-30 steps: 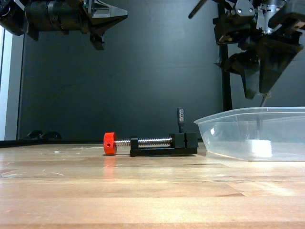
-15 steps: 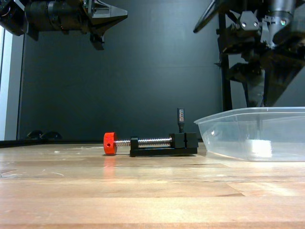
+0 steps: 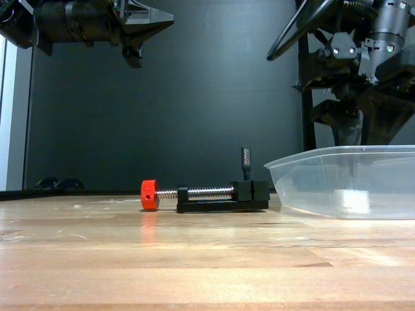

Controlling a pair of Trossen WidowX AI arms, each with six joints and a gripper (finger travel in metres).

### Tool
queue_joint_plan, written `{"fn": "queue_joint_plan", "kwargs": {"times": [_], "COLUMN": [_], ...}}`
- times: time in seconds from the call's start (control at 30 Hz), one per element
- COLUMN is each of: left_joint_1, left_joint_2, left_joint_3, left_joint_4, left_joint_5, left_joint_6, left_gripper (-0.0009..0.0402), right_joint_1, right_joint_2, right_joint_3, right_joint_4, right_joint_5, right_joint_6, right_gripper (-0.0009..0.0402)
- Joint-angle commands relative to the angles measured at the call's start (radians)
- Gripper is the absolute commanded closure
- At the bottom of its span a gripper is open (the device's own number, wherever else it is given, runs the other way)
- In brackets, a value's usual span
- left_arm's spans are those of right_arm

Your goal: Pick the usb-c connector and install on the hub

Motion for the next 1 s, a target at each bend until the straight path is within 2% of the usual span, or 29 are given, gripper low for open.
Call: {"fn": "queue_joint_plan", "kwargs": {"times": [0.03,0.2,0.6,1.0], "left_joint_1": [0.0,0.0,0.0,0.0], "left_joint_2": [0.0,0.0,0.0,0.0], "left_joint_3": [0.0,0.0,0.0,0.0], "left_joint_4": [0.0,0.0,0.0,0.0], "left_joint_5": [0.0,0.0,0.0,0.0], "left_joint_6": [0.0,0.0,0.0,0.0], "left_gripper": [0.0393,0.0393,0.0393,0.0393], "right_joint_1": [0.0,0.0,0.001,0.0], "right_joint_2": [0.009,0.009,0.009,0.009], "right_joint_3": [-0.012,-0.02,-0.032,-0.032], "right_joint_4": [0.021,0.037,0.049,0.056], "right_joint_5": [-0.001,-0.001,-0.001,0.022], "right_joint_6": [0.0,0.001,-0.007,-0.007], "right_gripper": [0.0197,0.0203,0.0277,0.0324]}}
